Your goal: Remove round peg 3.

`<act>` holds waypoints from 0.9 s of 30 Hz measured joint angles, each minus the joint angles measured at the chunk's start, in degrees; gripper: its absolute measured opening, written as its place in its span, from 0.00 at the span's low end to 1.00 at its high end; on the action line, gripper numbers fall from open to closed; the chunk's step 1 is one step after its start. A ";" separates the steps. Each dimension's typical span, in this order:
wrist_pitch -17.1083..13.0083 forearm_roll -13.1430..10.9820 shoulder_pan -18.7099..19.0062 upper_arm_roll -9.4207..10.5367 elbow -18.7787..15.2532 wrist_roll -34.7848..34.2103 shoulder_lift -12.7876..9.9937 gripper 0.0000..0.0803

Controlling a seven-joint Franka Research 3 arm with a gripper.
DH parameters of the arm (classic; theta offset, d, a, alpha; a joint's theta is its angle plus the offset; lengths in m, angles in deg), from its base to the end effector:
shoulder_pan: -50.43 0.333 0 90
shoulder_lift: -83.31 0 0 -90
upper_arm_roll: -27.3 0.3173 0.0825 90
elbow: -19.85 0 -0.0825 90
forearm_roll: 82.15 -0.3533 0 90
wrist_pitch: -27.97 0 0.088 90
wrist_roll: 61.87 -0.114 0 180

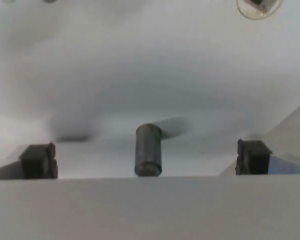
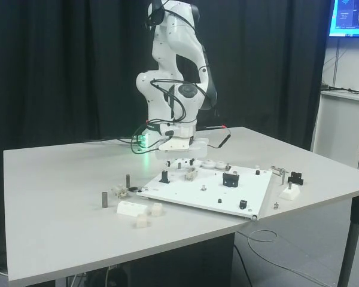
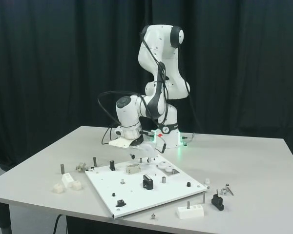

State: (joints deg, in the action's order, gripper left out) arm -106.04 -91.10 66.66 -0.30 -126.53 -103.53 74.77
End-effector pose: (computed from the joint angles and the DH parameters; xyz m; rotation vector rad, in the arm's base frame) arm 0.3886 -0.0810 0.2184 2.6147 -1.5341 -0.5156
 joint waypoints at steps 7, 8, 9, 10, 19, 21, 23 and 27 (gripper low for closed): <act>-0.51 -0.89 -0.02 0.00 0.00 0.58 -0.54 1.00; -0.59 -0.99 -0.02 0.00 0.01 0.58 -0.58 1.00; -0.65 -1.13 -0.02 0.00 0.01 0.58 -0.61 1.00; -0.72 -1.30 -0.02 0.00 0.01 0.58 -0.63 0.99; -1.36 -1.75 -0.02 0.00 0.04 0.58 -0.69 0.79; -1.43 -1.76 -0.02 0.00 0.04 0.58 -0.69 0.56; -1.47 -1.76 -0.02 0.00 0.04 0.58 -0.70 0.56; -1.50 -1.77 -0.02 -0.02 0.04 0.58 -0.70 0.38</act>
State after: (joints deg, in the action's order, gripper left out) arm -107.54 -92.87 66.64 -0.32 -126.49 -102.95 74.06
